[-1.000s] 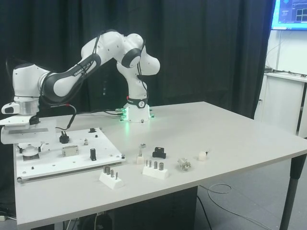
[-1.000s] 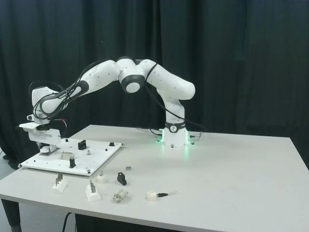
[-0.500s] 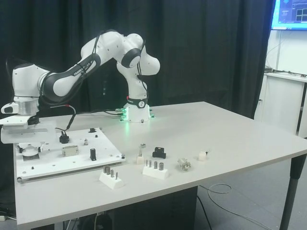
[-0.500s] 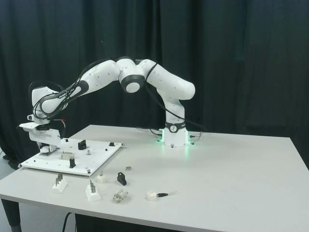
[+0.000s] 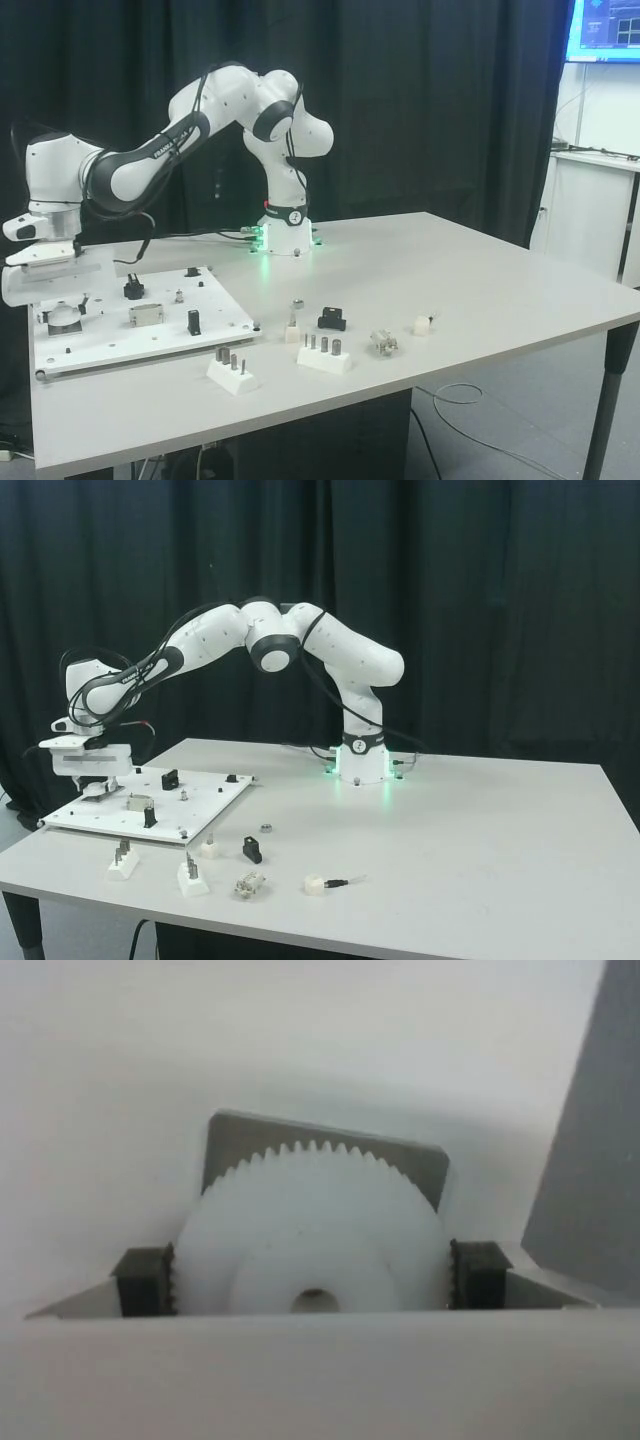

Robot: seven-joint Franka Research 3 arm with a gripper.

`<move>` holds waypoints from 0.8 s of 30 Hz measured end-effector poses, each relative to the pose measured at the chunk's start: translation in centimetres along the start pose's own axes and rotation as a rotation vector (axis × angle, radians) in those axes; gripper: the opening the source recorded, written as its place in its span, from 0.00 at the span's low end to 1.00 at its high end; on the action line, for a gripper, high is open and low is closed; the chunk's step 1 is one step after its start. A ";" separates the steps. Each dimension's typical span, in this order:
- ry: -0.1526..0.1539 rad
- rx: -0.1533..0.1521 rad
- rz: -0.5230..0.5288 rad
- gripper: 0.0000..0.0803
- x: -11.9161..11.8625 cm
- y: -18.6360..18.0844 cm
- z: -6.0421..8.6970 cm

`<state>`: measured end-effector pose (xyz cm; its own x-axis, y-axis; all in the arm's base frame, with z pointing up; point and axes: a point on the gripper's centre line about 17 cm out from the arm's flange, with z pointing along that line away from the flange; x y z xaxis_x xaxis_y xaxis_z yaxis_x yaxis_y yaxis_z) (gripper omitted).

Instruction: Insert large gear.

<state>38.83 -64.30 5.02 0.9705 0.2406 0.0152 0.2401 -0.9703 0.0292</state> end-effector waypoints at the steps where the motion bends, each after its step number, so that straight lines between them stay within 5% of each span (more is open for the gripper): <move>1: 0.000 0.000 -0.029 0.74 0.0 0.0 0.0; 12: 0.000 0.001 -0.248 0.74 0.0 0.0 0.0; 24: 0.021 0.004 -0.131 0.74 0.0 0.0 0.0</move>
<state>38.83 -64.27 5.00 0.9303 0.3654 0.0323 0.3646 -0.9307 0.0284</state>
